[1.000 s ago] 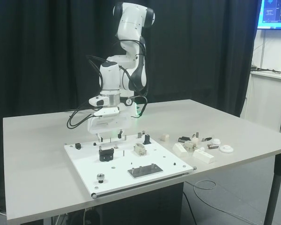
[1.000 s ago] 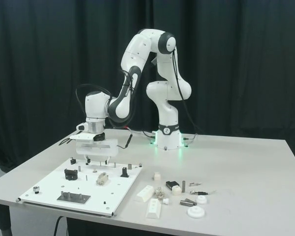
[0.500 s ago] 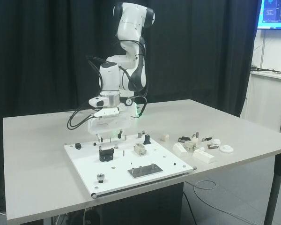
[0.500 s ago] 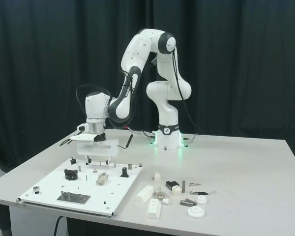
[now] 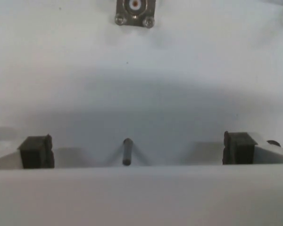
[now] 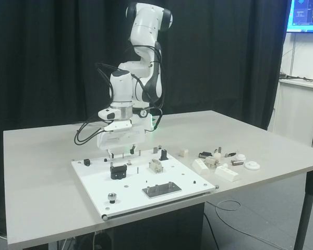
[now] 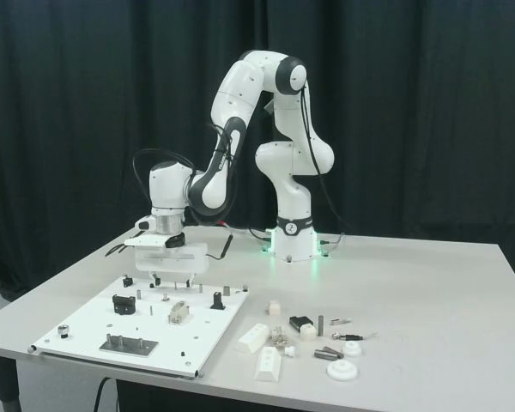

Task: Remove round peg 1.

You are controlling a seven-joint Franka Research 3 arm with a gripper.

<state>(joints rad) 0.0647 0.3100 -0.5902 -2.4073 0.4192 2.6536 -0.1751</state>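
1. Tool [image 5: 137, 153] hangs low over the far part of the white board [image 6: 130, 182], fingers [image 5: 37, 151] spread wide and gripping nothing.
2. Round peg 1 [image 5: 127, 151] stands upright in the board, midway between the two fingers and touching neither.
3. Risk: closing off-centre could push the thin peg sideways and jam it in its hole.
4. Pulling at a tilt might lift the board off the table [image 6: 41, 156].
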